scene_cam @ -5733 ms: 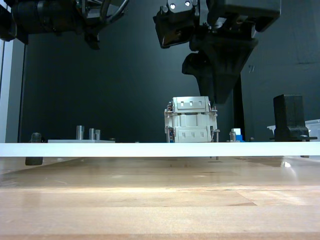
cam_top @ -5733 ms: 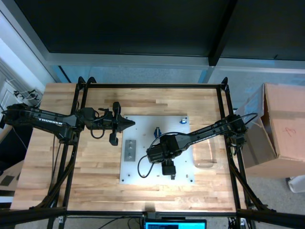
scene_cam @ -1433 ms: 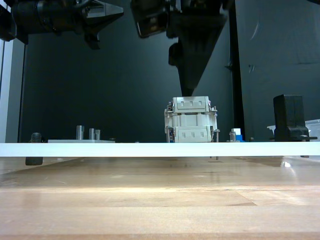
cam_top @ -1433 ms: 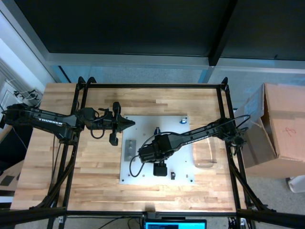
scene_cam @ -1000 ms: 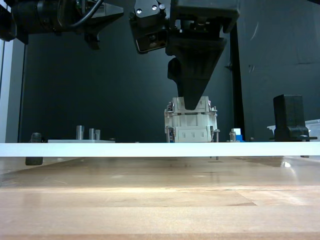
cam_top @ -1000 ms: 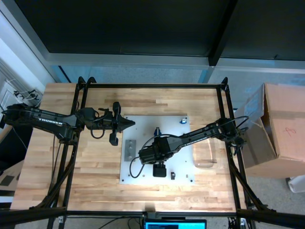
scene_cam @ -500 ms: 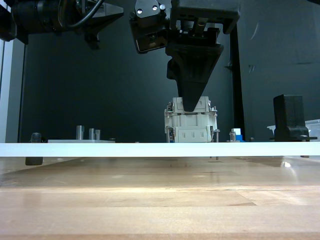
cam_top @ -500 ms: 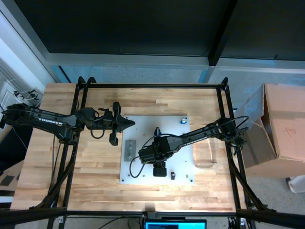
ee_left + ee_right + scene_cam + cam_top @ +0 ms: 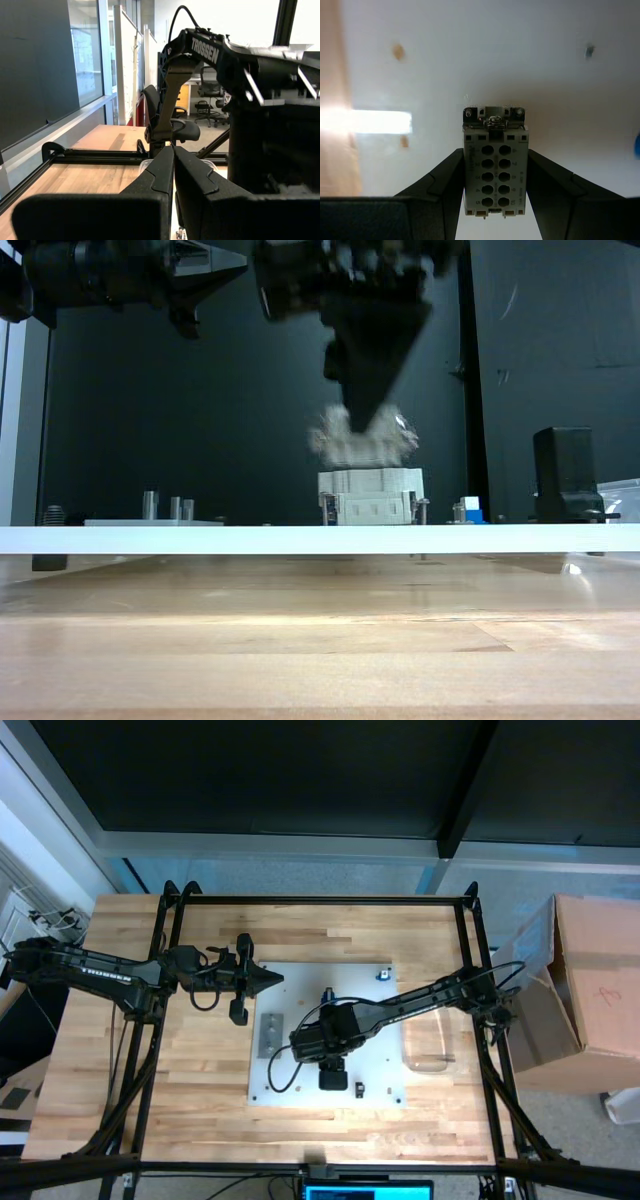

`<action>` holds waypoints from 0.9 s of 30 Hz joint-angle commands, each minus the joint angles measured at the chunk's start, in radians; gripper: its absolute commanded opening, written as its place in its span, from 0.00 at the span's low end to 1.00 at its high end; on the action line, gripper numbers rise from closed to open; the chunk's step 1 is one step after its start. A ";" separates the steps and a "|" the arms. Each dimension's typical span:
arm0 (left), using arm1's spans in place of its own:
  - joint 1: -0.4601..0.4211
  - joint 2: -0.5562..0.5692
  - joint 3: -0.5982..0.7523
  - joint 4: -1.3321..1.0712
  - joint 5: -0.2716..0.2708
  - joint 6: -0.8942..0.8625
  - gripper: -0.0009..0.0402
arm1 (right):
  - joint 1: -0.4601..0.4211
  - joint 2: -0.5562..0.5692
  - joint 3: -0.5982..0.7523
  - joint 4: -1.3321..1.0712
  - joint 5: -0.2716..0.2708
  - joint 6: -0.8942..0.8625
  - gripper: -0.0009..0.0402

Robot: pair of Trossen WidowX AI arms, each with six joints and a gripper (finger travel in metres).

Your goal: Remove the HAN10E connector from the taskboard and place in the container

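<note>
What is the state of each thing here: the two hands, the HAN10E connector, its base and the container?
HAN10E connector: held, raised clear of its base.
Base: seated on the taskboard.
Right hand: shut on the connector, above the board's middle.
Left hand: shut, holding nothing, high over the board's far left corner.
Container: on the table beside the board's right edge, connector not in it.

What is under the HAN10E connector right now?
The HAN10E connector, held in the right tool, hangs just above its grey base on the white taskboard. The base's top face is hidden from view. The left tool, shut, hovers high over the board's left edge.
</note>
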 commanded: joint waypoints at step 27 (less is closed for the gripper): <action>0.000 0.000 0.000 0.000 0.000 0.000 0.02 | 0.005 -0.305 -0.280 -0.066 0.003 0.013 0.07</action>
